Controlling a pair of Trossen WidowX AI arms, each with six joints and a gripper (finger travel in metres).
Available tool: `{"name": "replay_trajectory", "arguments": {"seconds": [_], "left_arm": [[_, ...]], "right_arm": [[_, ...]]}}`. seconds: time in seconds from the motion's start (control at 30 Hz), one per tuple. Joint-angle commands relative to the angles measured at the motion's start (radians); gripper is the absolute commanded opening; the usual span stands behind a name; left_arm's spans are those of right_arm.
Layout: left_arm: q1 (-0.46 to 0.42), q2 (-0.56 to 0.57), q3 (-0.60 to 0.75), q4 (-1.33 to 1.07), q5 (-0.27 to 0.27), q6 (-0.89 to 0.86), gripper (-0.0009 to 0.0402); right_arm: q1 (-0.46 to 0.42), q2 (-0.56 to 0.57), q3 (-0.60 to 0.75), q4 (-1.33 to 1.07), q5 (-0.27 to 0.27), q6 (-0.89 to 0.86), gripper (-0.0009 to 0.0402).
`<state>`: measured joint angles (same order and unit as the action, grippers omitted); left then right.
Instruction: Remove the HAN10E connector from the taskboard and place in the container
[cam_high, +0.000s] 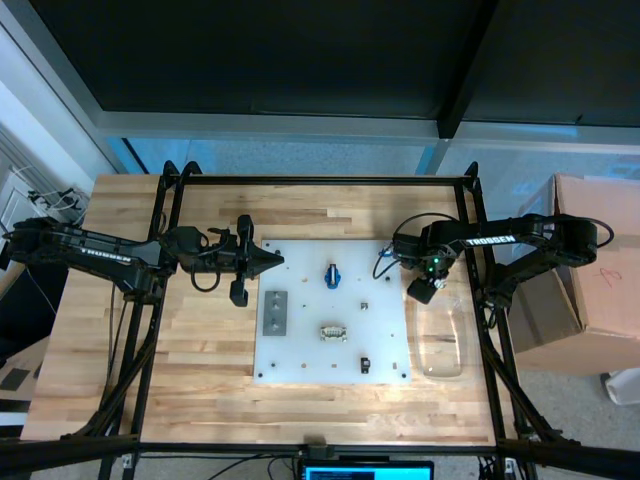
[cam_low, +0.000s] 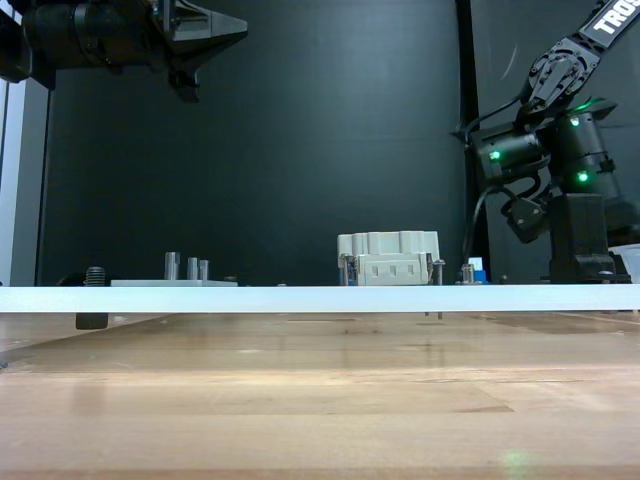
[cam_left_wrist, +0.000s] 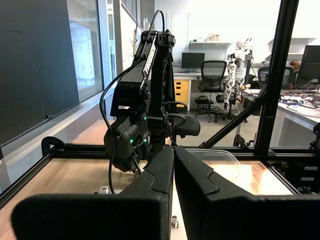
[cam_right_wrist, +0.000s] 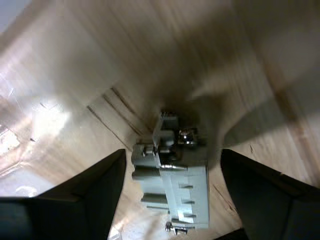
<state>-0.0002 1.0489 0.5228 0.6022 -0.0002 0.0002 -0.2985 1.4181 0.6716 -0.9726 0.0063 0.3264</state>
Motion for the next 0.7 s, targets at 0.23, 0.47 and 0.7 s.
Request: {"name": "replay_trajectory", "arguments": {"seconds": [0.23,0.47,0.7], "left_arm": [[0.0,0.0,0.0,0.0,0.0,0.0,0.0],[0.0,0.0,0.0,0.0,0.0,0.0,0.0],[0.0,0.0,0.0,0.0,0.0,0.0,0.0]], "right_arm": [[0.002,-0.017,0.002,-0.021,0.001,0.029,0.0095],[0.005,-0.059,0.045,-0.098,0.001,0.063,0.0019],[0.047,-0.136,0.13,-0.206,0.002,0.14,0.0002]]}}
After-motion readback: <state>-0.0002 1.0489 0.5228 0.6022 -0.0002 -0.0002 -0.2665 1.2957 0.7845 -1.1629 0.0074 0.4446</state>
